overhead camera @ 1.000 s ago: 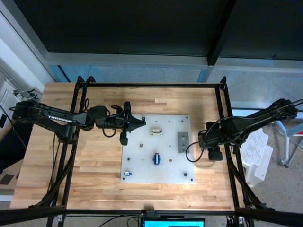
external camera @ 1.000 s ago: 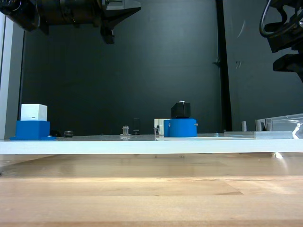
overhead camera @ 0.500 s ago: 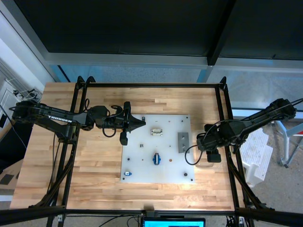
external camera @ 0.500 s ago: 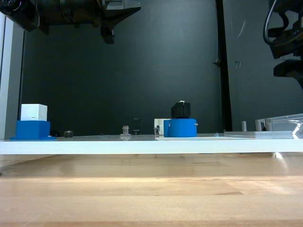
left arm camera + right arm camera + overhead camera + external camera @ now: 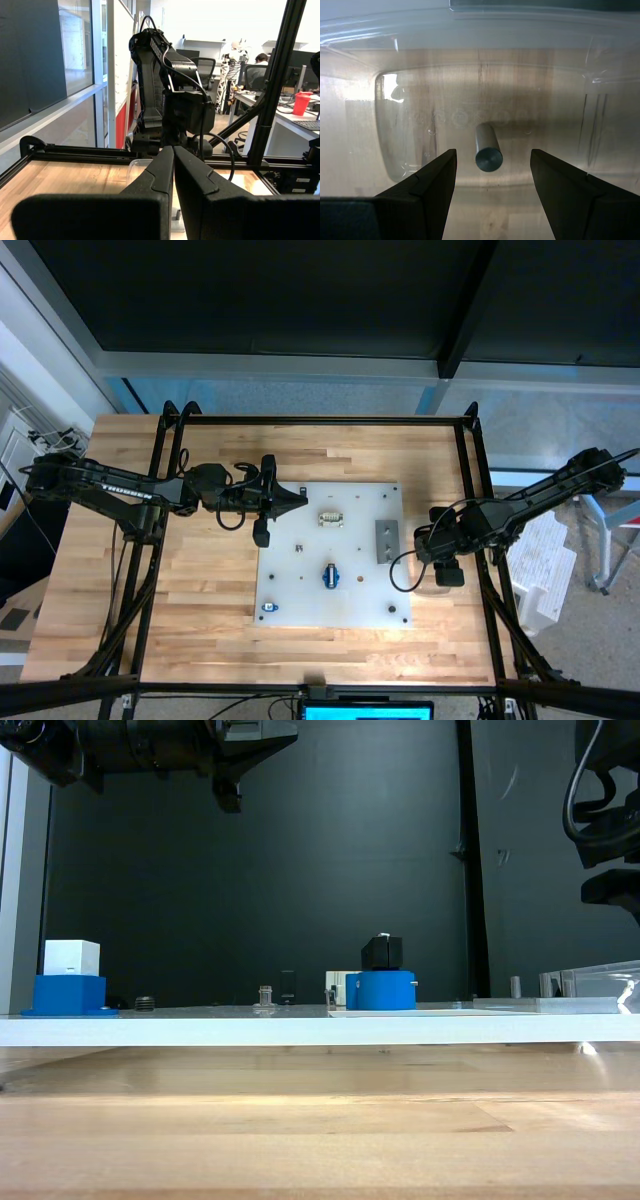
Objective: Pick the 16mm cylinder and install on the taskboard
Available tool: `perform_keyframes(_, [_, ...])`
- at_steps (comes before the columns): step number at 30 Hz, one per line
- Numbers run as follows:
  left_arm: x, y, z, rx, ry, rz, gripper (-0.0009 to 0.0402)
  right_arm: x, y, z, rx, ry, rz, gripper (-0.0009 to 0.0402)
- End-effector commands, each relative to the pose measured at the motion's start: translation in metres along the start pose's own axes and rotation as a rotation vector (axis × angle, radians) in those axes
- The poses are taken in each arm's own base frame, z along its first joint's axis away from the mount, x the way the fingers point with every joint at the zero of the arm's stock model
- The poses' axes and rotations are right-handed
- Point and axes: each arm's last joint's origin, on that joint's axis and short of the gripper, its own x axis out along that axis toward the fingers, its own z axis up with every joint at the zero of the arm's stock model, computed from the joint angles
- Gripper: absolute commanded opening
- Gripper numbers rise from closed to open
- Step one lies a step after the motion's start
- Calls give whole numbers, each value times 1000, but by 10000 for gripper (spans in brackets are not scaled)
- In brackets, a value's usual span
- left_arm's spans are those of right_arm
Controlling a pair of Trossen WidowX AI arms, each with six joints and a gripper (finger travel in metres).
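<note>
Pick step: you're hovering the right claw [image 5: 491,152], wide, above the 16mm cylinder [image 5: 486,147] in the tray [image 5: 385,125]. It's needing lowering, probably some way, then closing. Left claw [image 5: 173,148], pinched together, is idling over the taskboard [image 5: 300,585].

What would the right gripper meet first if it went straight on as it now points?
Probably the 16mm cylinder, lying in the clear tray between the right gripper's open fingers, though these may reach the tray floor first. The left gripper, shut, hangs above the taskboard's far-left corner.

Bright, even overhead light; glare streaks the clear tray [image 5: 470,25], the 16mm cylinder [image 5: 487,147] casting a seemingly soft shadow.
</note>
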Motion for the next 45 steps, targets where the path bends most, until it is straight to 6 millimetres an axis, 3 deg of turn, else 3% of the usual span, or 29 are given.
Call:
perform_keyframes(1, [0, 0, 0, 0, 0, 0, 0, 3, 0, -1, 6, -5, 2, 204])
perform_keyframes(28, [0, 0, 0, 0, 0, 0, 0, 20, 2, -8, 26, -23, -1, 202])
perform_keyframes(45, [0, 0, 0, 0, 0, 0, 0, 21, 3, -8, 25, -28, 2, 93])
